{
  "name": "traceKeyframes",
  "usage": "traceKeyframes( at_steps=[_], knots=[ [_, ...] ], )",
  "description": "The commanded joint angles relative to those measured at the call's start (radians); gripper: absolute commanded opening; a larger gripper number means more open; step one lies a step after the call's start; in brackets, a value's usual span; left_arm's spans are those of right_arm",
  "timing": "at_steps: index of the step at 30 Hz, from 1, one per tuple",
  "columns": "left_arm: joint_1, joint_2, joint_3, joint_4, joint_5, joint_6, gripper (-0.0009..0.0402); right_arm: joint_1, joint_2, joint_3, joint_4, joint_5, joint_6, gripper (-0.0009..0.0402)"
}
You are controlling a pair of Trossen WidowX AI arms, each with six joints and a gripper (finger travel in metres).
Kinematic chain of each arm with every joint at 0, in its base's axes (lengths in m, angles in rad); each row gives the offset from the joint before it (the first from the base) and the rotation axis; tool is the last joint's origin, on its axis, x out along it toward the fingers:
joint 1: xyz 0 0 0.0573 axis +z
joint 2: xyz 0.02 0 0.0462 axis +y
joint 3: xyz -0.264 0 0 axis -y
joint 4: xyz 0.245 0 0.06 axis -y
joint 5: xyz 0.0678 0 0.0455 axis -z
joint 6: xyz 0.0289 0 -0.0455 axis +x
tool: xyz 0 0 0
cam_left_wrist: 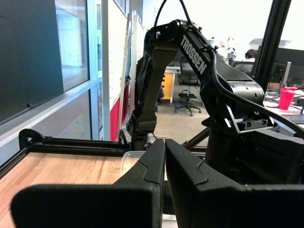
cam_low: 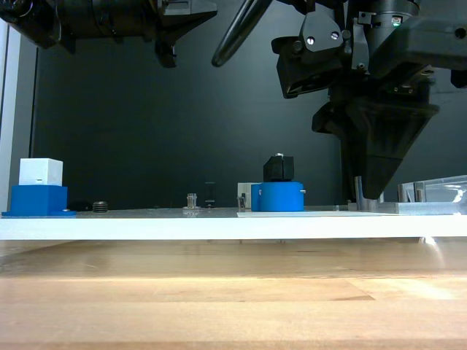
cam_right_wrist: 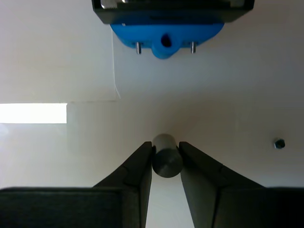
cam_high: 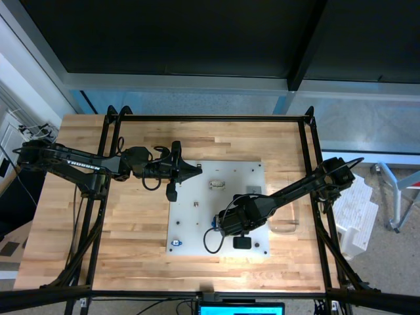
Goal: Pick the 16mm cylinder and install on the taskboard
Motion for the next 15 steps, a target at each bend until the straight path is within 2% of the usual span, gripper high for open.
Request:
traceKeyframes(
  at_steps=[1, 9, 15],
  knots=[
    [0.0, 0.0, 0.0, 0.0, 0.0, 0.0, 0.0, 0.0, 0.0, 0.001, -0.003, 0.0, 0.0, 0.0123],
    [0.0, 0.0, 0.0, 0.0, 0.0, 0.0, 0.0, 0.001, -0.005, 0.001, -0.002, 0.0, -0.001, 0.0193],
    [0.0, 0.0, 0.0, 0.0, 0.0, 0.0, 0.0, 0.0, -0.045, 0.0, -0.001, 0.0, -0.032, 0.0212]
  ],
)
